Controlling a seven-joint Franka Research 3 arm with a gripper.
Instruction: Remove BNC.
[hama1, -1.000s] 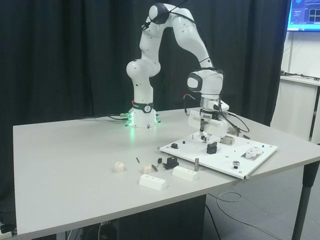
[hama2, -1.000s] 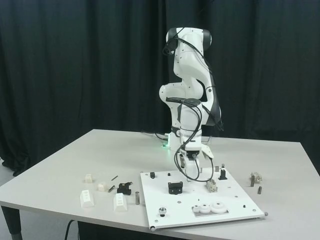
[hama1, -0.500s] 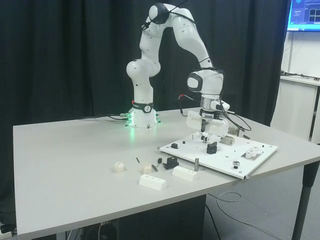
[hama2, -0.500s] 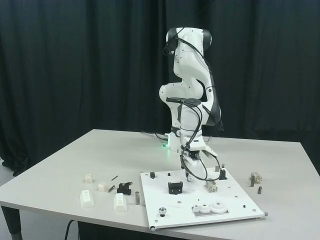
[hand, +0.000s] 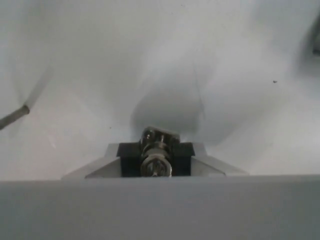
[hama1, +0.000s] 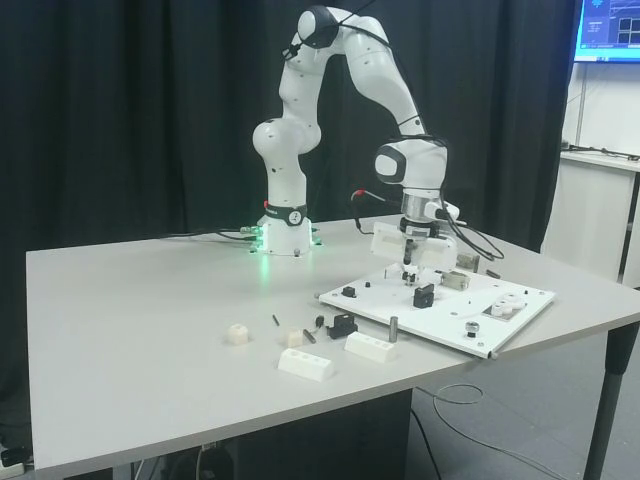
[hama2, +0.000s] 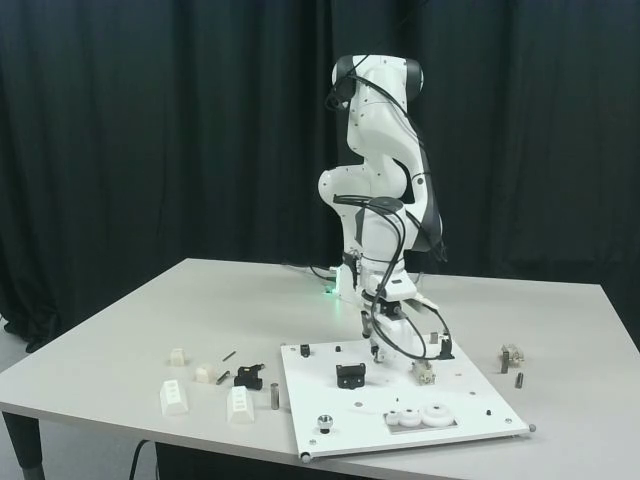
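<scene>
1. Arm (hama1: 340, 60) rises from its base (hama1: 285, 232) at upper centre of the first room view, elbow high, forearm angled down toward the right; the wrist points straight down over the white board (hama1: 440, 300).
2. In the second room view the arm (hama2: 378, 150) stands at centre frame, its wrist low over the rear part of the board (hama2: 400, 400), with black cables looping around it.
3. Gripper (hama1: 408, 268) is just above the board surface. In the wrist view the fingers close on the BNC (hand: 156, 159), a metal connector in a black block, seen at lower centre of that frame; the pads press against both its sides.
4. BNC sits between the fingertips just above the board's white surface; whether it touches the board cannot be told. A dark shadow lies on the board beyond it.
5. Second room view: gripper (hama2: 376, 350) hangs near a black bracket (hama2: 350, 375) on the board, apart from it.
6. Loose white blocks (hama1: 305, 364) lie on the grey table (hama1: 130, 310) at lower centre of the first room view, well apart from the gripper.
</scene>
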